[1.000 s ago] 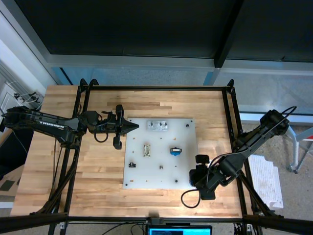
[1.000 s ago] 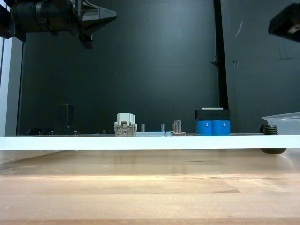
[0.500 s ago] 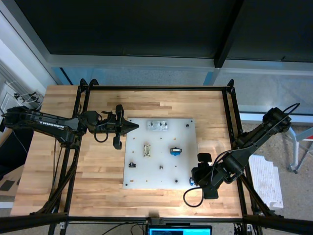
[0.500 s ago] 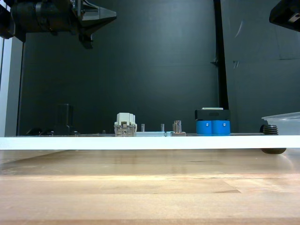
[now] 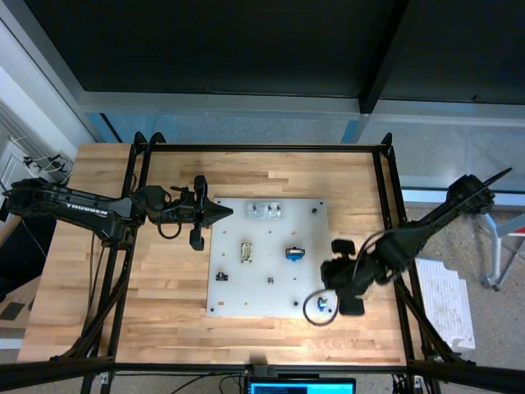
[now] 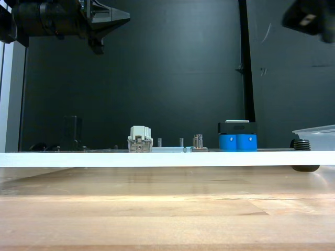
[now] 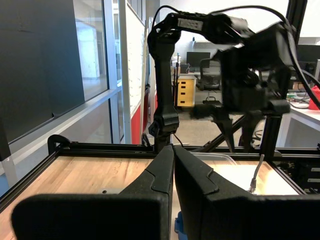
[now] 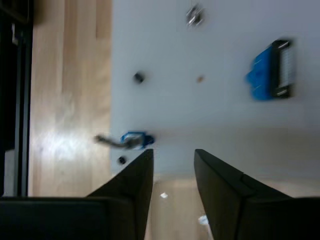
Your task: Pick the RJ45 connector and install on taskboard
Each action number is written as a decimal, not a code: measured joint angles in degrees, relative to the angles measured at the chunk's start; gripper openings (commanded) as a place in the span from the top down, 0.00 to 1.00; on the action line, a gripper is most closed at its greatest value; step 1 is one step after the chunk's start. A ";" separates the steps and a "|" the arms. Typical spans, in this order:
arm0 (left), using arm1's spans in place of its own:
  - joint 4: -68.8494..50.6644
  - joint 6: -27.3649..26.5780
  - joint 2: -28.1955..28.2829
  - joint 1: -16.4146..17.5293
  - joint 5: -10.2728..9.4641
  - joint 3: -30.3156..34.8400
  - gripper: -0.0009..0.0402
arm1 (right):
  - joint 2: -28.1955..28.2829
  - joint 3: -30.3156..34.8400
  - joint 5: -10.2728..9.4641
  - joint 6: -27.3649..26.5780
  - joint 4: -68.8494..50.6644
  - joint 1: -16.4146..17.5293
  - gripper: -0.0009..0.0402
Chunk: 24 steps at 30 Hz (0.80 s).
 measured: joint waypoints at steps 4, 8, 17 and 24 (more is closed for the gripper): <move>0.00 0.00 0.00 0.00 0.02 0.00 0.98 | -2.67 0.00 -0.02 -4.85 0.00 -6.25 0.85; 0.02 -0.02 0.00 0.00 0.00 -0.02 0.98 | -4.26 0.00 -0.02 -10.88 0.70 -12.46 0.94; 0.00 0.00 0.00 0.00 0.00 -0.02 0.98 | -6.78 -0.66 -2.16 -23.41 9.49 -24.06 0.98; 0.00 -0.02 0.00 0.00 0.00 0.00 0.98 | -7.58 -1.36 -5.60 -30.14 19.17 -31.50 0.98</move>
